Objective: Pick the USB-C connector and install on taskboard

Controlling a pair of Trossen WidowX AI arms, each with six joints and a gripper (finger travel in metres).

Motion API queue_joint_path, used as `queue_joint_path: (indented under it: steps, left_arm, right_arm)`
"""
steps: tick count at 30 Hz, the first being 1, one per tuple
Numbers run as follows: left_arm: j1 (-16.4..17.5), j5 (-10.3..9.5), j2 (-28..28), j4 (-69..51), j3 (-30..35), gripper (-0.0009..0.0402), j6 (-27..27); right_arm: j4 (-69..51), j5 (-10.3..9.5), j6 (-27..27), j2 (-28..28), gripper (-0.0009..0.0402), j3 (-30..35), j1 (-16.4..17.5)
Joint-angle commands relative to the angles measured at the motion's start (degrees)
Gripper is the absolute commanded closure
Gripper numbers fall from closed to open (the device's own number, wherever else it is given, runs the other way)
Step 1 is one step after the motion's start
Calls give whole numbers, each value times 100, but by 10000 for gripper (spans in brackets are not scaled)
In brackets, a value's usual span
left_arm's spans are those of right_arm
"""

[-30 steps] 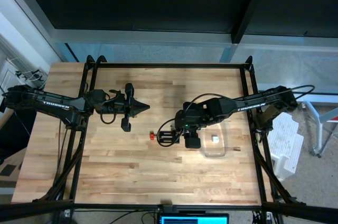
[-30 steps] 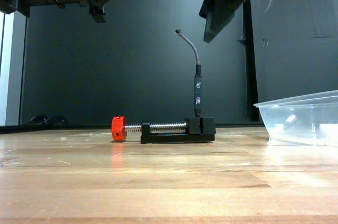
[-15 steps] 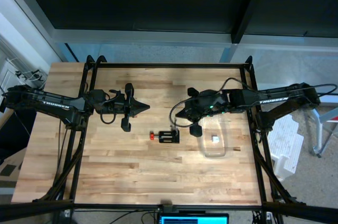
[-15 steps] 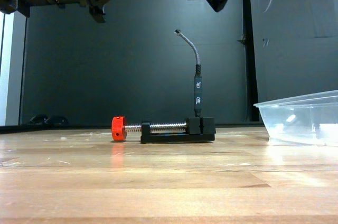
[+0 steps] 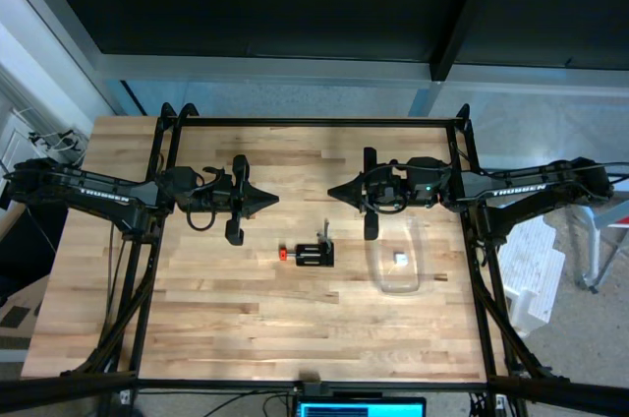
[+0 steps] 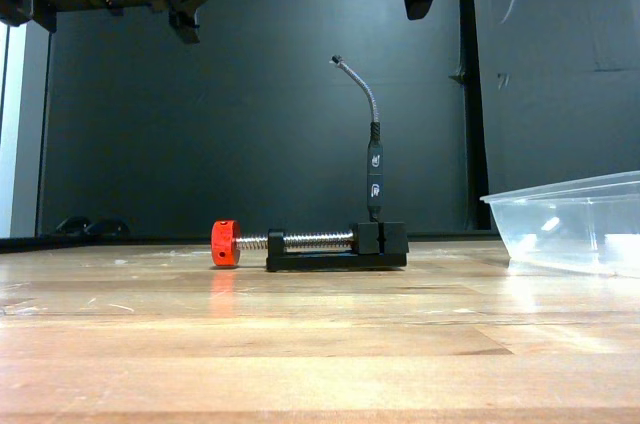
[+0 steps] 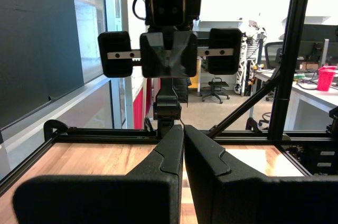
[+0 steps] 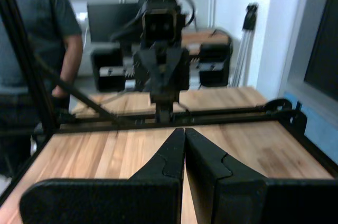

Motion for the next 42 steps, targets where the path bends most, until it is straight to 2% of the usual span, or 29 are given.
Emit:
queue_joint_path:
  steps: [1, 7, 16, 42]
  left_arm:
    - [0, 2, 0, 4, 2, 393, 2]
    - [0, 2, 0, 2, 2, 393, 2]
    - [0, 2, 0, 2, 2, 393, 2]
    - [0, 2, 0, 2, 2, 393, 2]
  right_arm:
    - [479, -24, 13, -72, 393, -278, 2]
    - [1069, -131, 175, -109, 393, -651, -7]
    - [1268, -142, 234, -127, 393, -962, -7]
    - [1281, -127, 149, -129, 393, -973, -7]
